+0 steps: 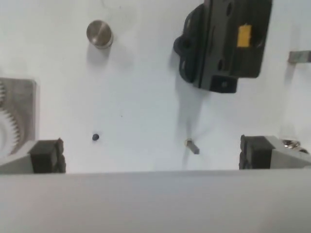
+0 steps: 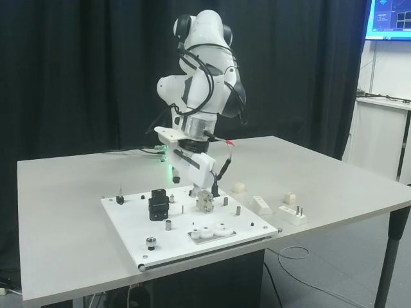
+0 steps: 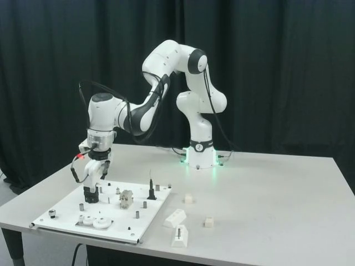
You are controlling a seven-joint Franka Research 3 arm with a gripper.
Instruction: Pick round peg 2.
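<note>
Fingers (image 1: 47, 155) of the gripper (image 1: 150, 154) are spread wide, released, holding nothing, hovering over the white board (image 2: 128, 221). Small thin peg (image 1: 191, 145) stands on the board between the fingertips, nearer one side, not touched. Black block (image 1: 226, 41) sits just beyond it. Round metal cylinder (image 1: 99, 33) stands well apart. Grey gear plate (image 1: 17, 116) lies beside one finger.
</note>
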